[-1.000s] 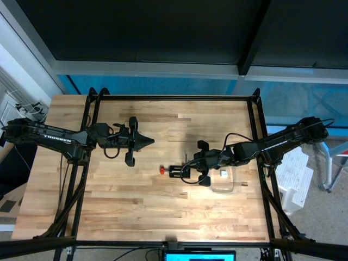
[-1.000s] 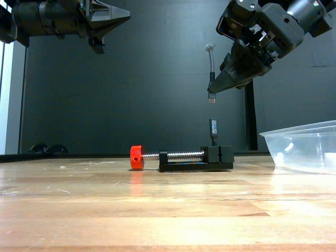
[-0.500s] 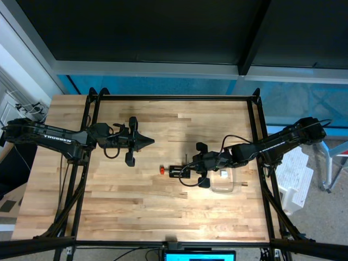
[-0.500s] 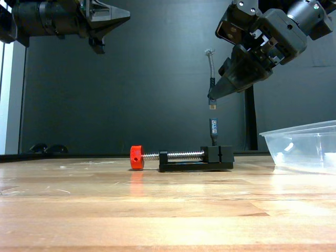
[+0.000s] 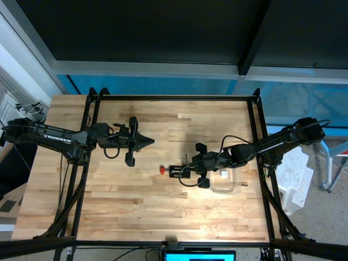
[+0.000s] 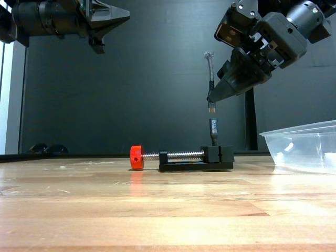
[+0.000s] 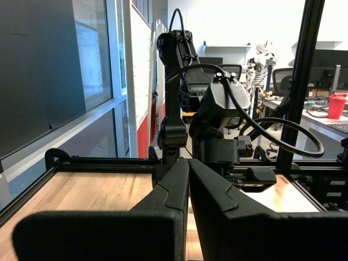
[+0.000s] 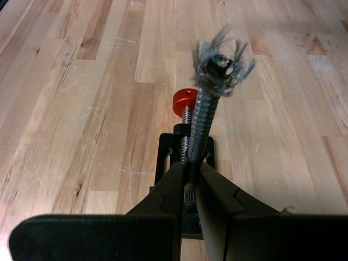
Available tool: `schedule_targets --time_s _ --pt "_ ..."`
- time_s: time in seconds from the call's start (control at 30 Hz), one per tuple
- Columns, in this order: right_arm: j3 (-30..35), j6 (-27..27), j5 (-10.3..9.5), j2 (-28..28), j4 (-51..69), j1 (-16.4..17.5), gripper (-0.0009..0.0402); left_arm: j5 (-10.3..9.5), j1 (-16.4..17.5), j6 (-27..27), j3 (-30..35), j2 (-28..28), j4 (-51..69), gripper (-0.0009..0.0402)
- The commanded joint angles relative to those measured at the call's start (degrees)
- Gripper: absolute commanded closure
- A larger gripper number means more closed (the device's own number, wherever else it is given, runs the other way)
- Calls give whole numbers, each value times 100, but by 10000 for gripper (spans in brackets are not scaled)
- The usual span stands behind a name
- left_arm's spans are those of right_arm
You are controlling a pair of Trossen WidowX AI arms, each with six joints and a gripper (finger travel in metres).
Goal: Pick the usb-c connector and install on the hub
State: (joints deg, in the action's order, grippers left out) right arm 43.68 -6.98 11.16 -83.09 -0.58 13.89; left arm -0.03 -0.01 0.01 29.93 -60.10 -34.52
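Lettering reading TROSSEN was seen along the left arm [image 5: 53,139] in the high view. The left gripper [image 5: 151,142] was held high above the tabletop [image 5: 136,212], nearer its left edge and well apart from the task's things. Its jaws were pressed together.

The right gripper [image 6: 212,101] was poised over the middle of the tabletop and pointed steeply downward. Its jaws were clamped on the usb-c connector [image 6: 211,108], whose silvery tip was seen just below them. A short braided stub [image 8: 204,117] with a frayed end rose from the connector between the jaws.

The hub [image 6: 195,158] lay flat near the middle of the tabletop, slightly toward the right edge. Its red-orange knob [image 6: 136,157] was turned toward the left edge, on a threaded screw [image 6: 178,156]. A thin stem [image 6: 213,128] stood upright from the hub's black block. A small bluish mark was borne on the stem, too small to be read.

The connector was held directly above the stem, close to it but apart, with a narrow gap visible in the low view. A clear plastic tray [image 6: 304,149] rested on the tabletop between the hub and the right edge.
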Motion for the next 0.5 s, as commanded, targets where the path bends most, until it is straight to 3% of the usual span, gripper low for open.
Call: schedule_targets --time_s 0.03,0.37,0.5 --pt "-46 -20 -17 2 -15 -4 393 2 0 0 2 0 0 393" --pt "-50 157 -52 2 -17 -55 393 2 0 0 2 0 0 393" --pt "-50 160 -175 2 -13 -66 393 2 2 0 2 0 0 393"
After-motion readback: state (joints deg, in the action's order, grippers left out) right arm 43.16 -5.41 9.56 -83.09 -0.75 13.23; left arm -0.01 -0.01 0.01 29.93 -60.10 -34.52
